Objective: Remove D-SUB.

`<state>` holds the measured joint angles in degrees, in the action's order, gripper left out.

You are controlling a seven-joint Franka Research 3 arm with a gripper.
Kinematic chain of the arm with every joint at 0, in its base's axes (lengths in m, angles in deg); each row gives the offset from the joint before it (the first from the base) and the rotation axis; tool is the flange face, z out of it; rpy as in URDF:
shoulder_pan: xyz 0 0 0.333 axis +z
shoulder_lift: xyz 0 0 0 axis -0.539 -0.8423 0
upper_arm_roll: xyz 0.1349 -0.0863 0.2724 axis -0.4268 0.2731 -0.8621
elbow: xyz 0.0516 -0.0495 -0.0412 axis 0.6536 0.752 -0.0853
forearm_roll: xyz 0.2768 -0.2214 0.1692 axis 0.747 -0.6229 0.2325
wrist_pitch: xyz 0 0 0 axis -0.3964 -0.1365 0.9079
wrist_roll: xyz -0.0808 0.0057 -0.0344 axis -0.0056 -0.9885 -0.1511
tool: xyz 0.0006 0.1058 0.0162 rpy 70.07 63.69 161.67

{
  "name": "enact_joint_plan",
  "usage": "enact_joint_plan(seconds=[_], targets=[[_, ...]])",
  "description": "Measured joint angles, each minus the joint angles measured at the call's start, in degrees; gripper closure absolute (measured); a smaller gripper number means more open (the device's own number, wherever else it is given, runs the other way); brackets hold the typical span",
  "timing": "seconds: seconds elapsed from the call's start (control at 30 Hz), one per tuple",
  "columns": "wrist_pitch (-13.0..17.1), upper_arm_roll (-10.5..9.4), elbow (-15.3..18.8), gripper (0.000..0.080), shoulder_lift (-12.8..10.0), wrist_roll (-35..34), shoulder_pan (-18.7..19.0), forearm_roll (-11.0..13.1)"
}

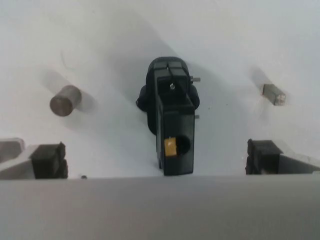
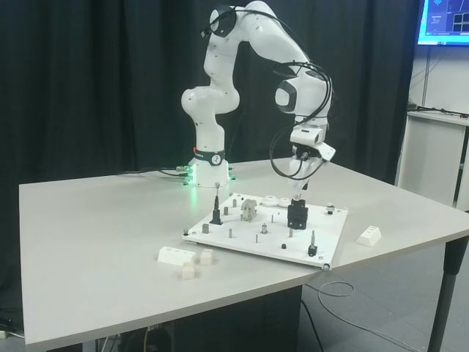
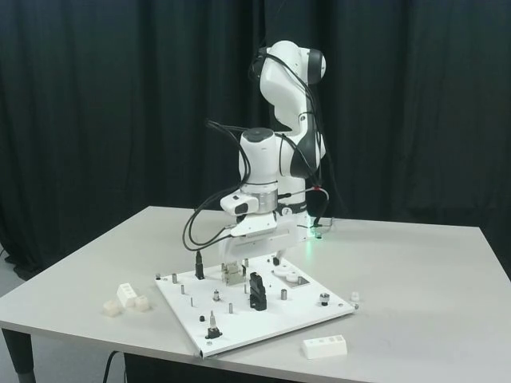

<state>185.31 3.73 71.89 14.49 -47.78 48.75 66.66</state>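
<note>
The gripper [image 1: 160,159] was held with jaws spread wide, empty, above the black D-SUB [image 1: 170,120], seen frame centre, still seated on the white board [image 2: 242,240].

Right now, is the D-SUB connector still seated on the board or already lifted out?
Seated: the D-SUB connector stands on the white board, with the open gripper above, not gripping.
</note>
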Motion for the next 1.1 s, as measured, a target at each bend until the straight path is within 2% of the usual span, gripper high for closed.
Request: enact_joint_plan(seconds=[1.1], targets=[[4.94,-0.22,-0.07,0.0003,-4.20,0.03,0.00,0.00]])
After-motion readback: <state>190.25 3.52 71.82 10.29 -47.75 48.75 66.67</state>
